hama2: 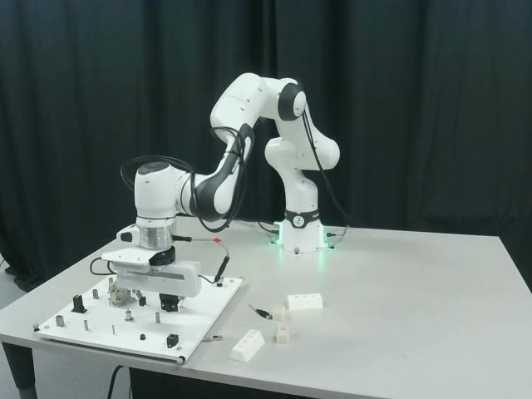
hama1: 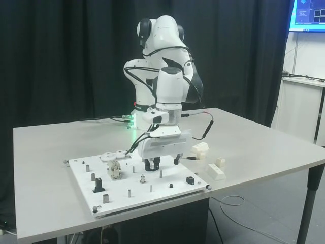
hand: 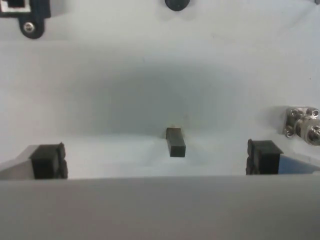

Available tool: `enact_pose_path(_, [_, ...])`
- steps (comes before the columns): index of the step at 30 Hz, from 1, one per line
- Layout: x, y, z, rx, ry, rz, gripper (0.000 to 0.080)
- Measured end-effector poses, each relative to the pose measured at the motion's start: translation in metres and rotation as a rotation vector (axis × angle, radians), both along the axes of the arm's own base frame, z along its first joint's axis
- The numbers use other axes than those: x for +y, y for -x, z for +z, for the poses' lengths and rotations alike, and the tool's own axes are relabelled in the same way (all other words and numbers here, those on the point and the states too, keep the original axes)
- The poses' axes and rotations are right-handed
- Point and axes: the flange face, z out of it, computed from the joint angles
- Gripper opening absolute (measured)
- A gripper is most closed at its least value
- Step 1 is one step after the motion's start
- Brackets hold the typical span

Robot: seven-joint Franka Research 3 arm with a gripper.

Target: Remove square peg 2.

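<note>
Your gripper (hand: 156, 160) hangs low over the white board (hama1: 152, 195) with its black fingertips (hand: 48, 161) spread wide apart. Square peg 2 (hand: 175, 142) stands upright in the board between them, touched by neither. In the wrist view you see a metal connector (hand: 303, 124) near one fingertip.
</note>
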Motion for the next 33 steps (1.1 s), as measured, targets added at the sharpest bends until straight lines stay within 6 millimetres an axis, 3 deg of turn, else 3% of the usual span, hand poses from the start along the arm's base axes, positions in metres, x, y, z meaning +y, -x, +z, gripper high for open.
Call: enact_pose_path(33, [-0.003,-0.001,-0.016,0.008,0.009,0.011,0.0800])
